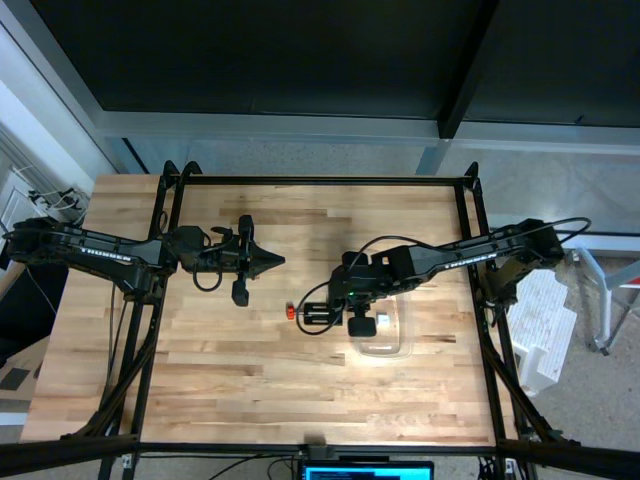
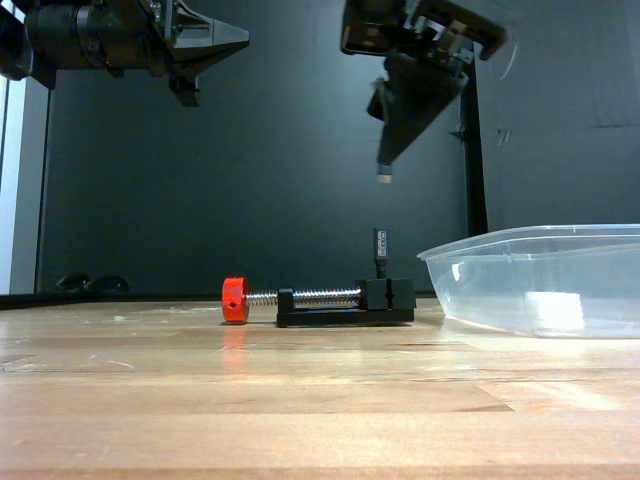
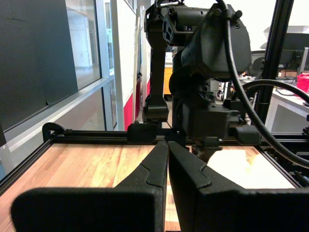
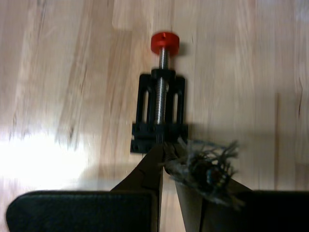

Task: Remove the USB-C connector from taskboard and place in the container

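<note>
1. Currently the USB-C connector (image 2: 380,245) stands upright in the taskboard (image 2: 345,303), low at the frame's centre on the surface (image 2: 300,400).
2. Straight above it, well apart, hangs the right end effector (image 2: 383,172), its fingers narrowed together to a point.
3. Just right of the taskboard sits the container (image 2: 600,240).
4. At upper left the left end effector (image 2: 240,38) hovers, fingers pressed together.
</note>
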Motion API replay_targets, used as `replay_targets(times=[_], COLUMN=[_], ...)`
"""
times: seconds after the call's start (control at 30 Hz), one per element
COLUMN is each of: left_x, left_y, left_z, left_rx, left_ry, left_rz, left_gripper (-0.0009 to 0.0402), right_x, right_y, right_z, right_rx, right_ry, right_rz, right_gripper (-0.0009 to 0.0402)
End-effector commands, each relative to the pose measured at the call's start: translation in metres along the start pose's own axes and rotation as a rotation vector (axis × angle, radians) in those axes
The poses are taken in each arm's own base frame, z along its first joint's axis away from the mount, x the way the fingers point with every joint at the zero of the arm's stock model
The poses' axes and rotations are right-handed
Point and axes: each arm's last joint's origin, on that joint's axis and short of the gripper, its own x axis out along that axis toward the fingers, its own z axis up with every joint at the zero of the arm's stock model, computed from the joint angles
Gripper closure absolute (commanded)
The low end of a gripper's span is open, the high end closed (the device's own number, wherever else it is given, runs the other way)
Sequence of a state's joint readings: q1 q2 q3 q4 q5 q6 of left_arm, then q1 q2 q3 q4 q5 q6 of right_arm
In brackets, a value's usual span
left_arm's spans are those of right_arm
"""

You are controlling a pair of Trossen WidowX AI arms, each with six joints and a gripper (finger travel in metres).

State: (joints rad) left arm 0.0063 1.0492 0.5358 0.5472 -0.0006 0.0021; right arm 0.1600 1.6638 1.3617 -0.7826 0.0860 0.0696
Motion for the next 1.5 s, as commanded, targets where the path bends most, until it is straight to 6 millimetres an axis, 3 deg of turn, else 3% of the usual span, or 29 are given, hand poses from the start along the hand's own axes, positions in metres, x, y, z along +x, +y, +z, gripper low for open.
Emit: replay_targets(times=[0.03, 0.47, 0.77, 1.5], left_x=[0.0, 0.0, 0.0, 0.0], left_y=[0.0, 0.0, 0.0, 0.0], left_z=[0.0, 0.0, 0.0, 0.0], left_rx=[0.0, 0.0, 0.0, 0.0], left_ry=[0.0, 0.0, 0.0, 0.0], left_rz=[0.0, 0.0, 0.0, 0.0], left_gripper=[0.0393, 0.0393, 0.0393, 0.0393], right_x=[-0.007, -0.019, -0.012, -0.017], right_y=[-0.001, -0.005, -0.005, -0.004], right_z=[-0.013, -0.07, -0.097, -0.092], right_rx=[-0.001, -0.009, -0.017, -0.015], right_ry=[-0.003, 0.044, 0.12, 0.109], right_rz=[0.001, -0.001, -0.007, -0.027], right_gripper=[0.0393, 0.0393, 0.0385, 0.0258])
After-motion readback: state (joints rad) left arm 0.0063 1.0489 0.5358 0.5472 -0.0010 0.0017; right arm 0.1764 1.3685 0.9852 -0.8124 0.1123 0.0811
